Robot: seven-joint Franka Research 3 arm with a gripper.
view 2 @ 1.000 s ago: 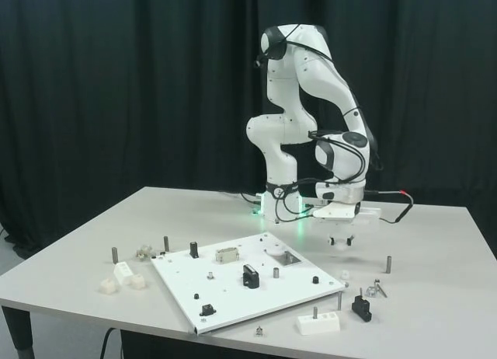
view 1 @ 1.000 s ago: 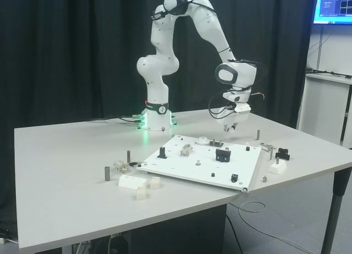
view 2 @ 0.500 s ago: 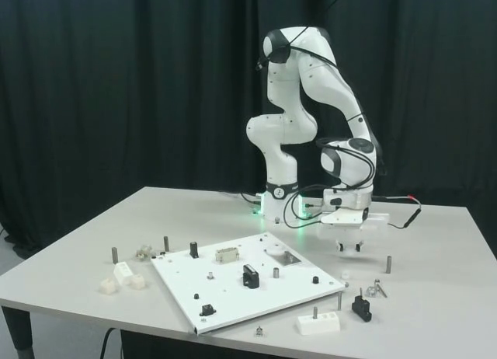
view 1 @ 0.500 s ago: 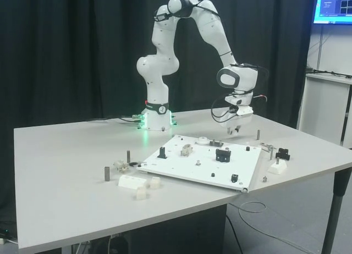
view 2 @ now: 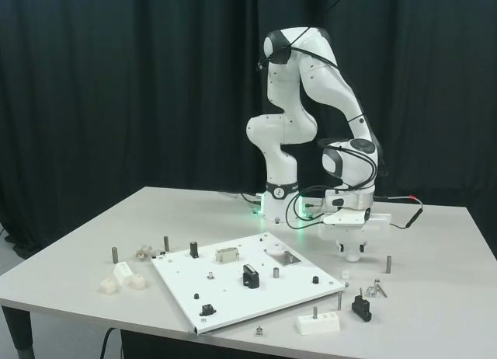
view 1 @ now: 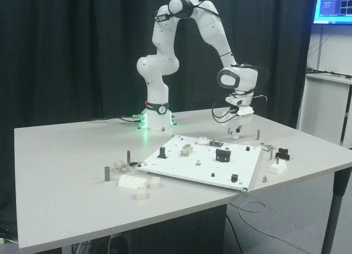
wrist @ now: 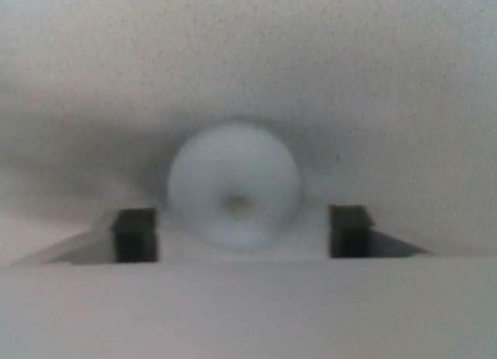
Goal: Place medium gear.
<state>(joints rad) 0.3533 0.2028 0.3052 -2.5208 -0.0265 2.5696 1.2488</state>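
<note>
A white round gear [wrist: 233, 184] with a small centre hole lies flat on the grey table, just beyond the white assembly board [view 1: 203, 160] [view 2: 241, 285]. My gripper [wrist: 241, 233] is down at the table around it, open. One black fingertip [wrist: 133, 235] stands on each side of the gear, with a small gap on both sides. In the room views the gripper [view 1: 235, 134] [view 2: 352, 254] sits low over the gear [view 2: 352, 257], off the board's far corner. Another white round part [view 1: 202, 139] rests on the board.
A grey peg [view 1: 257, 133] [view 2: 388, 263] stands close beside the gripper. A black block [view 1: 282, 153] and a white block [view 1: 276, 166] lie beside the board. The board carries black fixtures and pegs. More white blocks [view 1: 133, 181] and pegs lie at its other side.
The arm has swung away from the board's edge and dropped to the table. The open fingers now straddle the white gear.
</note>
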